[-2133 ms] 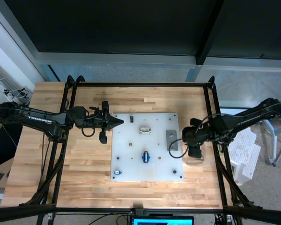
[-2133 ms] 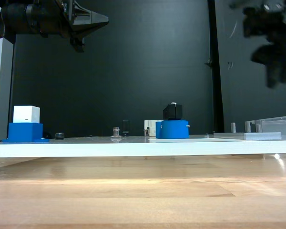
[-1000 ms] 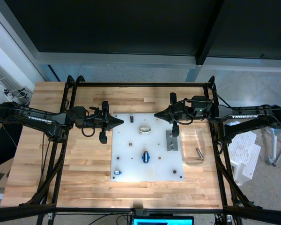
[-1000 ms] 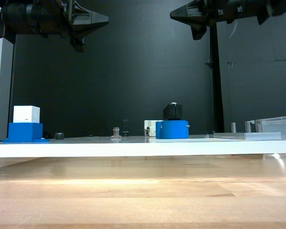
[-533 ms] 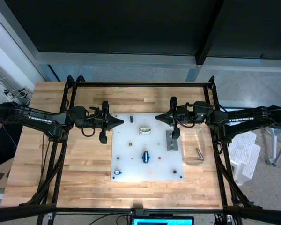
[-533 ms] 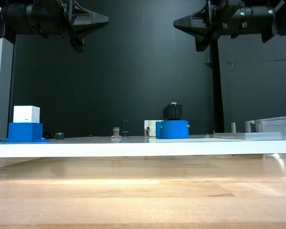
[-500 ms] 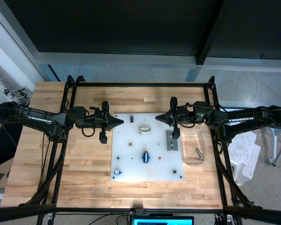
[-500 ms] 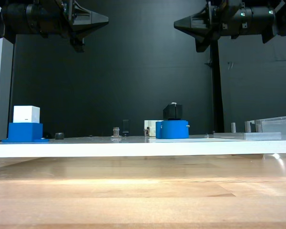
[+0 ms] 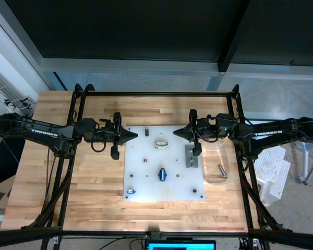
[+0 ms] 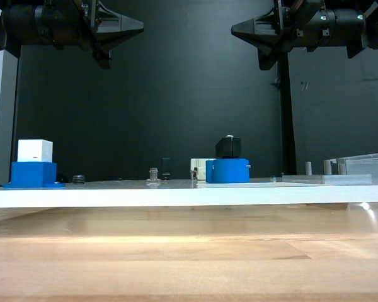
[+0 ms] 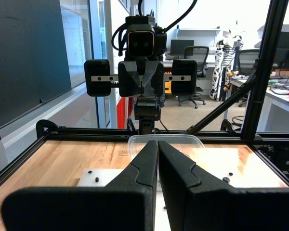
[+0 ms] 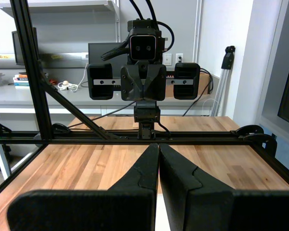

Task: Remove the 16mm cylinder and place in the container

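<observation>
High view: the small short silver-grey metal cylinder point(image 9: 221, 170) is seen lying on its side inside the clear rectangular plastic container point(image 9: 213, 162), which is set on the wooden worktop point(image 9: 94, 177) just beside the right edge of the white square board point(image 9: 146, 177). The cylinder is touched by neither hand. The flat grey metal block point(image 9: 191, 160) is found on the board's right side, near the container; whether its holes are empty cannot be told. The blue-and-black fitting point(image 9: 162, 174) is left in place near the board's middle.

The right hand point(image 9: 176, 132) is held above the far right part of the board, pointed inward, well apart from the container. Its fingers are pressed together with nothing between them, as confirmed in the right wrist view. The left hand point(image 9: 134, 135) is held over the board's left edge, pointed inward, fingers likewise pressed together and empty. In the low view both hands are shown high above the board, level with one another.

Progress: removal and placement are judged done, since the cylinder is in the container and released. Nothing of the task itself appears left; at most, the right arm's parking is judged outstanding.
</observation>
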`<state>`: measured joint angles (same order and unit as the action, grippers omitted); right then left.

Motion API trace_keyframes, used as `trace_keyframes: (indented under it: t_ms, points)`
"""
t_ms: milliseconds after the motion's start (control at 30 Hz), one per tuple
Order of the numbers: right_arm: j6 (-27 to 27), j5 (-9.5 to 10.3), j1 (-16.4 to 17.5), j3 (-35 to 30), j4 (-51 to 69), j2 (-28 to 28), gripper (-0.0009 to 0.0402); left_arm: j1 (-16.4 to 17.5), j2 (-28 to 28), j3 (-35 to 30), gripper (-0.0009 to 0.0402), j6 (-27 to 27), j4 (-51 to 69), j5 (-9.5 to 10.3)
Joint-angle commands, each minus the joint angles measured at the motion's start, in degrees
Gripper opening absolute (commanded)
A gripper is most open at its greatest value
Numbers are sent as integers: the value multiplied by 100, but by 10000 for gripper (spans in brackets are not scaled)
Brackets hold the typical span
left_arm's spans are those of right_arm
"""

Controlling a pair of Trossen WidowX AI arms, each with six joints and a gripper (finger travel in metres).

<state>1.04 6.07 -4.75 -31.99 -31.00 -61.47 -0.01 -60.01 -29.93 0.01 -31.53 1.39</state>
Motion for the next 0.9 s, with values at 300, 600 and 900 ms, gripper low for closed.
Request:
trace_keyframes:
  t_ms: [300,600,900]
  points:
    - [0,-2,0,-13,48,0,0,0,0,-2,0,2,-2,0]
    - [2,-2,2,-9,118,0,0,2,0,-2,0,2,-2,0]
    - [0,-2,0,-7,118,0,0,0,0,-2,0,2,-2,0]
